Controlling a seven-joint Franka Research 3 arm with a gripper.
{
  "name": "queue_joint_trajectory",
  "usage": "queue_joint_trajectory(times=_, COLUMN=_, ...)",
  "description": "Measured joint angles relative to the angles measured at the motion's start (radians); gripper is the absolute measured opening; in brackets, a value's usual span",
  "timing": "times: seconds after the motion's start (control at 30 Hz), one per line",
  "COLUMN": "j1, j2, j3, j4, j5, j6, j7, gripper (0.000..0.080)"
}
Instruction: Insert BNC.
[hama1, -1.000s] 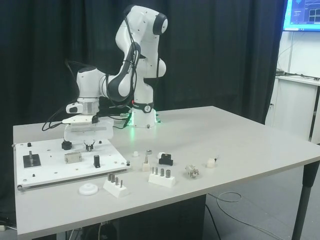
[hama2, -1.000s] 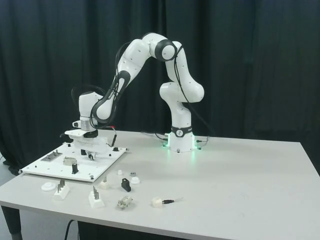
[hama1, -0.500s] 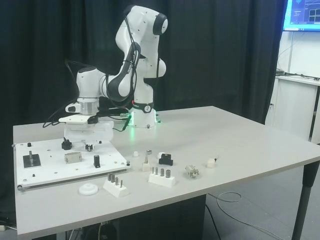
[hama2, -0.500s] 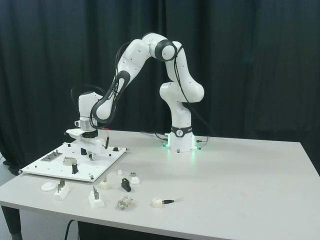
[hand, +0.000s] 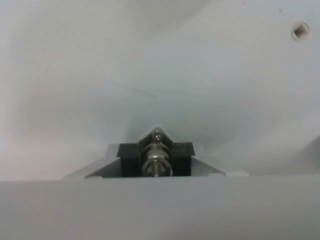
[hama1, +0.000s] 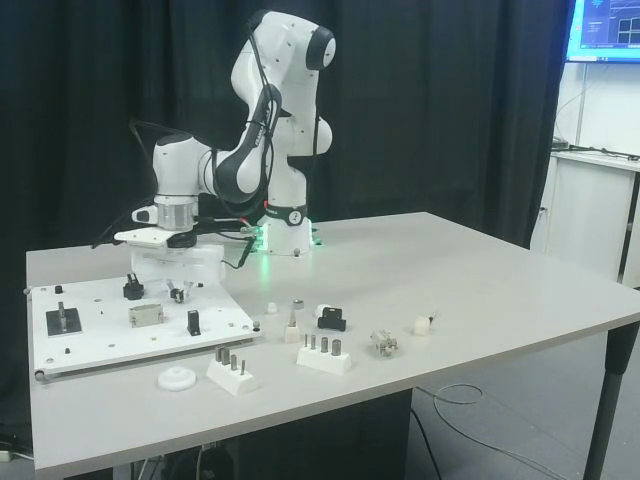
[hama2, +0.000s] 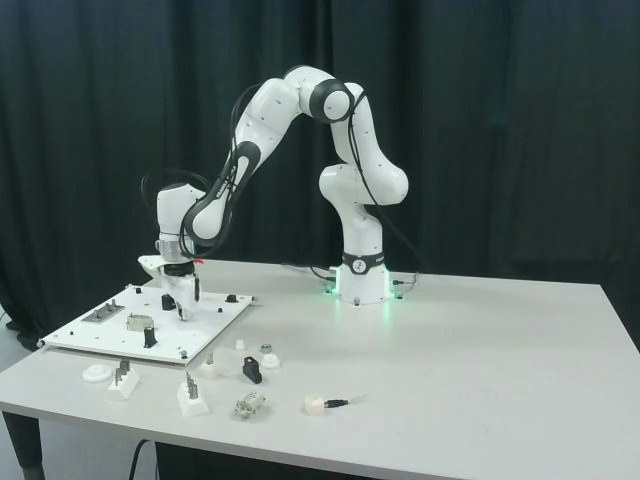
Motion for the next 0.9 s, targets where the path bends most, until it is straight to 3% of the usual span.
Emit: queue_joint_trajectory(times=0.9, j1=0.0, j2=0.0, j3=-0.001, j4=0.0, j5=-0.001, j6=-0.001, j7=0.413, gripper=0.012)
